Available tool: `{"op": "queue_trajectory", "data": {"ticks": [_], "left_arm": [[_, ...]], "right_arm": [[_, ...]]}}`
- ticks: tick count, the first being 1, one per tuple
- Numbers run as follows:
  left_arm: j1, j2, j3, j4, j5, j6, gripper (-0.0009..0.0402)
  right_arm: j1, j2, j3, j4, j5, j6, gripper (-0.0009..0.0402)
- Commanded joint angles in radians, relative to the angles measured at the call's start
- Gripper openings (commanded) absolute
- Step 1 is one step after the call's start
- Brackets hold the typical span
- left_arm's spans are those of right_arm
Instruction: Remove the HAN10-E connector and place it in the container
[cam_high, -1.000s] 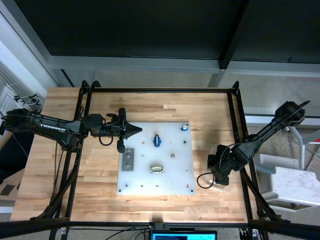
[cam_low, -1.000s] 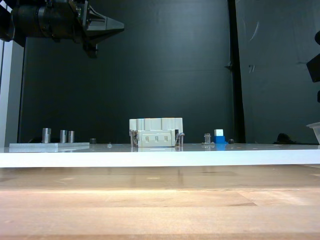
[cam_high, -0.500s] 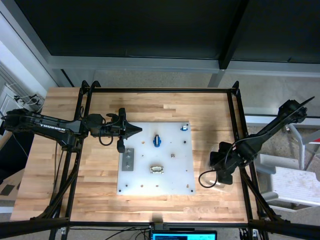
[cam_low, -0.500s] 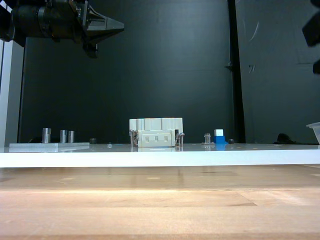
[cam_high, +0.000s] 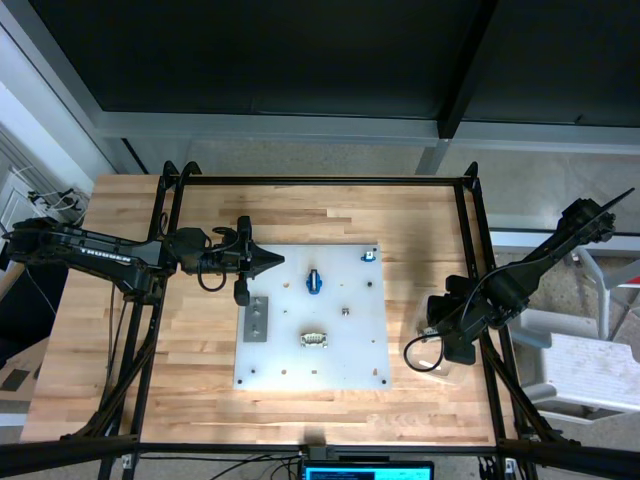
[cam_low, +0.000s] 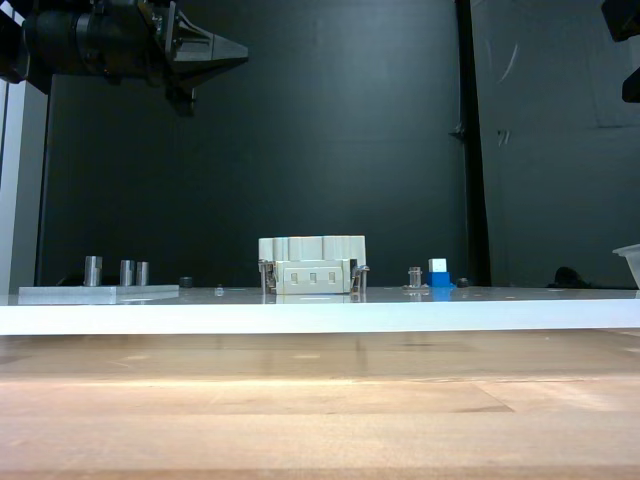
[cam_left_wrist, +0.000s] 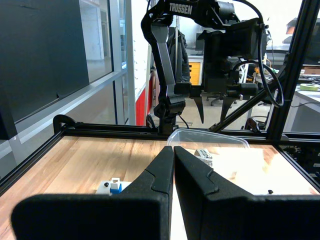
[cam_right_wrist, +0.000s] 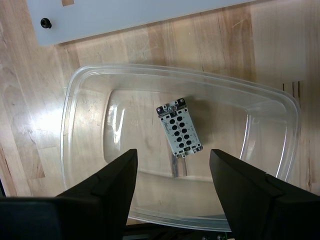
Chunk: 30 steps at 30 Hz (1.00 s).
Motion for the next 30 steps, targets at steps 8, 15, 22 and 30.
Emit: {"op": "queue_trajectory", "data": {"ticks": [8, 15, 22, 30], "left_arm": [[0.000, 0.000, 0.000, 0.000, 0.000, 0.000, 0.0000], [0.000, 0.000, 0.000, 0.000, 0.000, 0.000, 0.0000], [0.000, 0.000, 0.000, 0.000, 0.000, 0.000, 0.0000], [0.000, 0.000, 0.000, 0.000, 0.000, 0.000, 0.0000]], "right_arm": [[0.000, 0.001, -0.002, 0.001, 0.008, 0.003, 0.0125], [0.000, 0.001, -0.002, 0.001, 0.008, 0.000, 0.0061], [0.000, 0.001, -0.002, 0.001, 0.008, 0.000, -0.0003], [0.000, 0.001, -0.002, 0.002, 0.008, 0.005, 0.0006]]}}
